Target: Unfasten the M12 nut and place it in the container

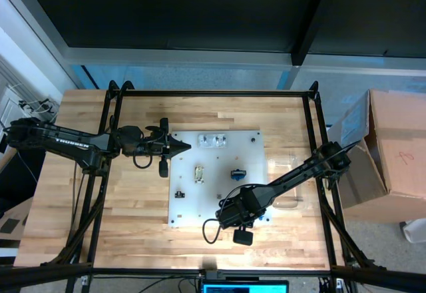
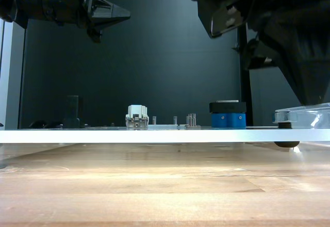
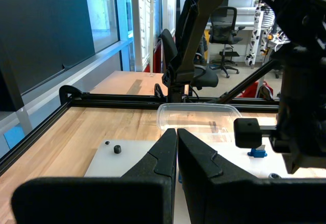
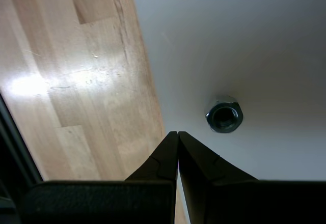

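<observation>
Right gripper (image 4: 177, 133) above nut (image 4: 224, 114); left gripper (image 1: 188, 146) aloft; TROSSEN (image 1: 70, 143).

The left matte-black jointed arm (image 1: 66, 140) is built of boxy links, with white block lettering (image 1: 70, 142) reading TROSSEN printed along its side. A black cable loop (image 1: 138, 161) is hung under its wrist. The left gripper (image 1: 186, 146), set over the far left part of the flat white plastic board (image 1: 246, 148), is formed of two black wedge-shaped fingers (image 3: 158, 155), tapered and pressed together. The right matte-black jointed arm (image 1: 296, 172) is marked with the same lettering, and a looped black cable (image 1: 210, 230) is trailed from it. The right gripper (image 4: 178, 133), set over the board's near edge, is shaped alike, its tips joined along a thin seam.
</observation>
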